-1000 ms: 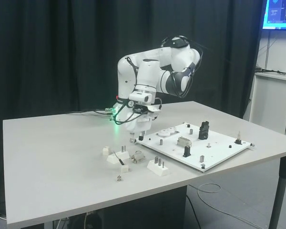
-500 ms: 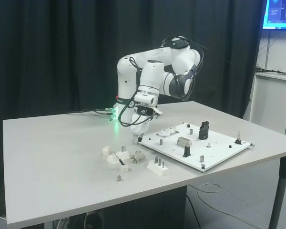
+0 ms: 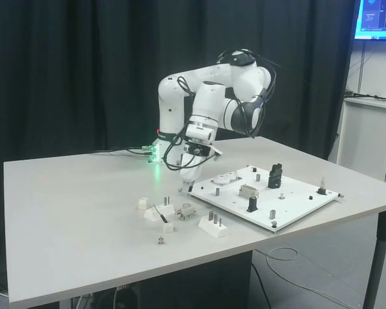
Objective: Pick waterproof.
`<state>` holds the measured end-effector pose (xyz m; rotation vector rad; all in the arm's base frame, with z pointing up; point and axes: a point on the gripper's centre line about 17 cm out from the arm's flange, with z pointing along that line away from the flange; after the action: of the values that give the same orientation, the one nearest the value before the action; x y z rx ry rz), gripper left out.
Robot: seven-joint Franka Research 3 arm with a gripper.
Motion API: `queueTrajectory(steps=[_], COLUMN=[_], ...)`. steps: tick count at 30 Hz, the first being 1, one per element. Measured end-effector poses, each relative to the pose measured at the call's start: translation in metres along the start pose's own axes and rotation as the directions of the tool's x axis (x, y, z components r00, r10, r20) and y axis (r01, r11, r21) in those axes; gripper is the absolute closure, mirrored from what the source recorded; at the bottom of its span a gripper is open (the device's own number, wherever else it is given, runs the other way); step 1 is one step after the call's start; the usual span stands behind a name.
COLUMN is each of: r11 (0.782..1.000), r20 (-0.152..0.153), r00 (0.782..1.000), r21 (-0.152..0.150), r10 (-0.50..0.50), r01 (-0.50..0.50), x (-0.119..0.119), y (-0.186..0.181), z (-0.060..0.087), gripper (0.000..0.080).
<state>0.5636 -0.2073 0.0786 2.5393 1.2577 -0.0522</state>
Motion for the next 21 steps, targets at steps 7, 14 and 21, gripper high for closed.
queueTrajectory(steps=[7,14,21], r11=[0.995,0.976,0.948], r20=[0.022,0.050,0.066], r00=[0.995,0.975,0.946], r21=[-0.010,-0.016,-0.012], r10=[-0.097,-0.216,-0.316], r01=[0.097,0.217,0.317], x=[-0.0012,-0.0055,-0.0068], y=[0.0032,0.0068,0.0072], z=[-0.0025,-0.0039,-0.0019], gripper=[0.0003,0.0003,0.0003])
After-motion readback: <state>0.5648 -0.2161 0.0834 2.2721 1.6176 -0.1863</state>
